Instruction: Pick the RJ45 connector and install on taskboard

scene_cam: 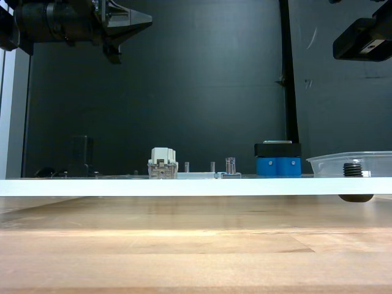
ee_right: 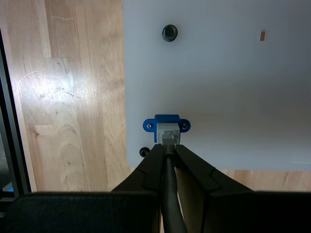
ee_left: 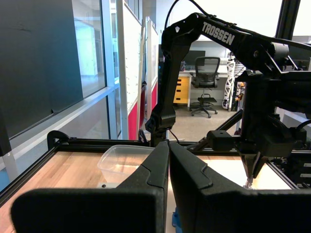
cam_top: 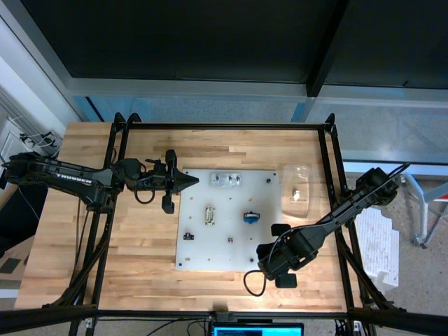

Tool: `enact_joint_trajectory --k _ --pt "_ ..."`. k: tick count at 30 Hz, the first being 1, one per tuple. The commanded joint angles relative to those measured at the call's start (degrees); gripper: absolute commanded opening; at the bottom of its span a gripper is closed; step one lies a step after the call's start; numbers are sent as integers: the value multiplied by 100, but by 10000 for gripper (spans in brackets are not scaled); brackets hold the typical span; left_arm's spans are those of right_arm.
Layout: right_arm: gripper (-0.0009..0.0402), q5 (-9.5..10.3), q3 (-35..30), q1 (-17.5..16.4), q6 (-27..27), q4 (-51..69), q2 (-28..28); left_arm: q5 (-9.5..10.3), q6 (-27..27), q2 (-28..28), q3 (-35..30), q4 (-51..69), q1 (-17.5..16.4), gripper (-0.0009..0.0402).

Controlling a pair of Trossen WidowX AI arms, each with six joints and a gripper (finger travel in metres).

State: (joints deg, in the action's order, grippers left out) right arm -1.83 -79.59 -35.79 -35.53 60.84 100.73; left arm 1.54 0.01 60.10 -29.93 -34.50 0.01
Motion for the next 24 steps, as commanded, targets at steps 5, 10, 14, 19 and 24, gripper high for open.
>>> enact_joint_trajectory --k 5,10,14,19,24 --pt "0 -7 39 2 2 -46 0 0 0 2 -2 -2 0 0" --pt "0 -4 107 0 4 -116 0 0 0 2 -2 -2 -2 0" --pt "0 -2 146 0 4 -149 0 0 0 2 -2 0 -2 0" --pt "0 -4 186 2 2 -164 0 0 -2 2 -2 -2 0 0" --pt "0 -4 227 2 2 -205 0 0 0 2 -2 0 -2 0"
